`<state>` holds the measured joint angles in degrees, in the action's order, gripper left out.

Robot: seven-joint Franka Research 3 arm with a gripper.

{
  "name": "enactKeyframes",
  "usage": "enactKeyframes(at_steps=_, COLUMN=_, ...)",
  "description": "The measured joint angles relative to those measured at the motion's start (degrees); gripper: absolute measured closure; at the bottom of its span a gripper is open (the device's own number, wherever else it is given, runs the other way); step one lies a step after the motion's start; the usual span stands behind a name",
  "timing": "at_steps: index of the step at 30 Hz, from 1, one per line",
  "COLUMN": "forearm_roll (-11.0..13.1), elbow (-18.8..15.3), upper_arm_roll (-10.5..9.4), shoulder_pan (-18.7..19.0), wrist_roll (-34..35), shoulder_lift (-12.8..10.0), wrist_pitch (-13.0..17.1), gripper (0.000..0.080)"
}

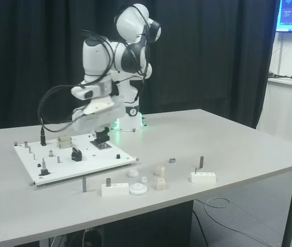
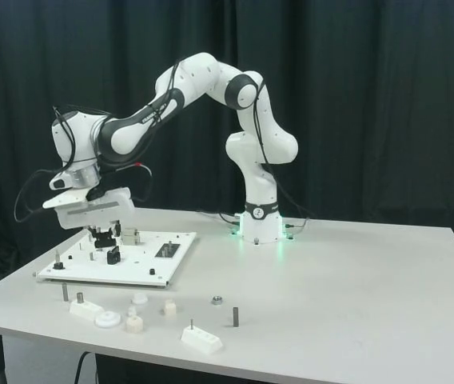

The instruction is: Insert D-SUB.

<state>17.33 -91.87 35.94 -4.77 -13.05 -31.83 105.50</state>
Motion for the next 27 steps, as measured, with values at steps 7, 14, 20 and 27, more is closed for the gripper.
enactKeyframes(at_steps=7, forearm_roll=1.18, elbow=-2.79, upper_arm_roll=2.88, shoulder_pan=0.0, wrist_roll=8.08, shoulder_lift=1.61, wrist_pitch=1.05, gripper=0.0423)
enactKeyframes(at_steps=14, forearm_roll=3.29, elbow=-6.56, upper_arm_roll=5.22, shoulder_pan=-0.01, wrist_roll=10.52, shoulder_lift=3.22, wrist_pitch=4.1, gripper=0.0423)
enactKeyframes(at_steps=20, forearm_roll=4.17, elbow=-8.72, upper_arm_roll=6.45, shoulder_pan=-0.01, wrist_roll=16.05, shoulder_lift=3.44, wrist_pitch=6.76, gripper=0.0423)
enactKeyframes(at_steps=27, forearm_roll=4.56, elbow=-10.56, upper_arm_roll=7.35, shoulder_pan=-0.01, wrist_roll=24.34, shoulder_lift=3.47, wrist_pitch=9.16, gripper=0.0423)
